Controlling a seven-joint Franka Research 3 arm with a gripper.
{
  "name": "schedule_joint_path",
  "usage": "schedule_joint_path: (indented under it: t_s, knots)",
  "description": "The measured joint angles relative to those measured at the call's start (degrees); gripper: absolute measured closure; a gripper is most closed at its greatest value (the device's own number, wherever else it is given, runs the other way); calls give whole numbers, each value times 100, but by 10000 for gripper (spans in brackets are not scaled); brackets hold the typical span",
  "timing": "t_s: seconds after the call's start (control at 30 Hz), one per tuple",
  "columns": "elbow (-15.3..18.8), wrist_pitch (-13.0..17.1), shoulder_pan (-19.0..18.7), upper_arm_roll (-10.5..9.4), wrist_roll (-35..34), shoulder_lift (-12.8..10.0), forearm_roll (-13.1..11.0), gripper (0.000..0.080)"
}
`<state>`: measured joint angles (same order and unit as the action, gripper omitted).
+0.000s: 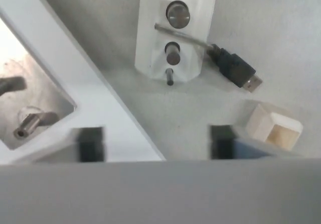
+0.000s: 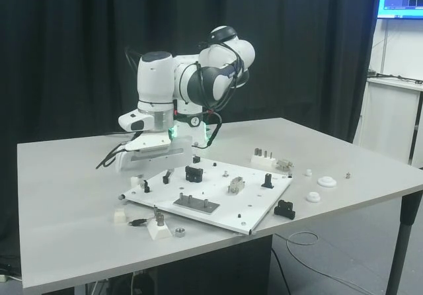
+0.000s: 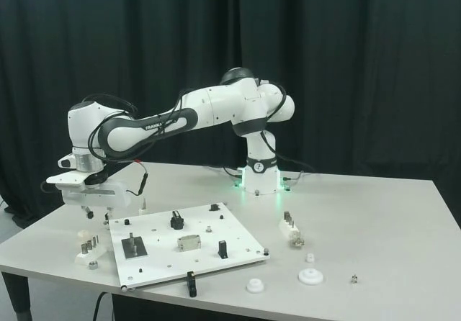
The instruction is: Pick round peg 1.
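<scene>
Hovering open-fingered over the table's edge, the gripper [image 1: 155, 143] sits short of the white holder [image 1: 173, 28] — pegs [image 1: 173, 53] standing upright there for grasping from above.

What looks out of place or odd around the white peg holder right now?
A black USB plug lies loose on the grey table beside the white peg holder, and a thin grey rod lies slanted across the holder's top, over its round pegs. Nothing looks spilled or broken.
</scene>
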<state>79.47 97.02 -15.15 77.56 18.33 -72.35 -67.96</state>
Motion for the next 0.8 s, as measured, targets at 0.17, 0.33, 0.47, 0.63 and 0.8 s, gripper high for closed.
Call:
schedule_joint_path:
  t_s: [0.17,0.33,0.47,0.63,0.8]
  knots:
    - [-15,-38,6,14,0,0,0,241]
    - [-39,-56,12,15,0,-1,0,49]
    - [-77,-74,19,14,0,-6,0,11]
    - [-109,-81,20,14,15,-15,11,11]
    - [-151,-81,25,14,125,-25,61,5]
